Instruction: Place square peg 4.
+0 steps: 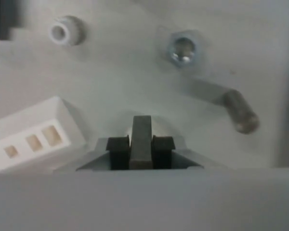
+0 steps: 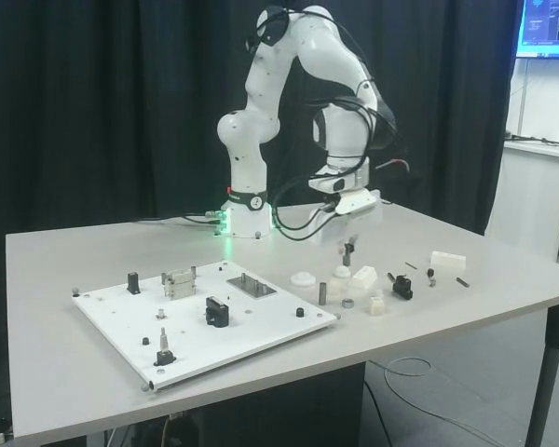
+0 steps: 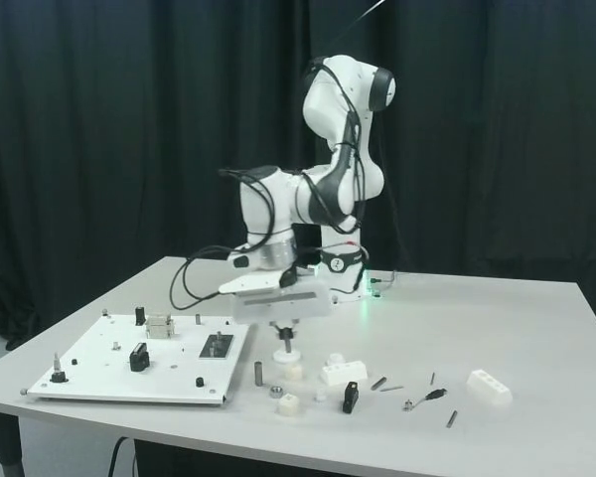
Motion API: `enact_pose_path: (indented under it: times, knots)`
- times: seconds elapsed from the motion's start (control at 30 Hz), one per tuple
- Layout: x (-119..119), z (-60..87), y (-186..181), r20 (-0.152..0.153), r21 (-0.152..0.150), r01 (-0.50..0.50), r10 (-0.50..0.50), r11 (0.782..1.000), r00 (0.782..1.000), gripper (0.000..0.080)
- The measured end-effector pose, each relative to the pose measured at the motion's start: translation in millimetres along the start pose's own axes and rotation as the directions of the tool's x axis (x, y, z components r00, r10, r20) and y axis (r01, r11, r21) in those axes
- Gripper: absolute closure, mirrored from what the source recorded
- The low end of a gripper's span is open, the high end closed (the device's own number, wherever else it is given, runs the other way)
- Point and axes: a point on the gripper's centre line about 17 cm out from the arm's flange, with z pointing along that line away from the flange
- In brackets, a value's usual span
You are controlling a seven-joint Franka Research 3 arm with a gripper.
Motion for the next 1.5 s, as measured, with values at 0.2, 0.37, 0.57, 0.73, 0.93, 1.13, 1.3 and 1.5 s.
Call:
enact_pose_path:
  times: [0.2,0.37,0.57,0.73,0.93,1.13,1.3,1.5]
  knots:
    - [5,13.8,-18,-0.019,-0.021,0.003,-0.003,1.0,1.0,0.0705]
    - [11,25.6,-26,-0.043,-0.045,0.013,-0.014,0.999,0.999,0.0705]
    - [17,40.6,-29,-0.06,-0.075,0.015,-0.019,0.997,0.998,0.0705]
    - [20,53.4,-30,-0.064,-0.098,0.019,-0.026,0.995,0.998,0.0705]
    - [23,65.7,-29,-0.068,-0.118,0.016,-0.024,0.993,0.997,0.0705]
    - [25,74.3,-28,-0.07,-0.126,0.012,-0.021,0.992,0.997,0.0705]
    - [25,78.9,-28,-0.069,-0.122,0.009,-0.018,0.993,0.997,0.0705]
    - [28,79.8,-30,-0.073,-0.111,-0.004,-0.004,0.994,0.997,0.063]
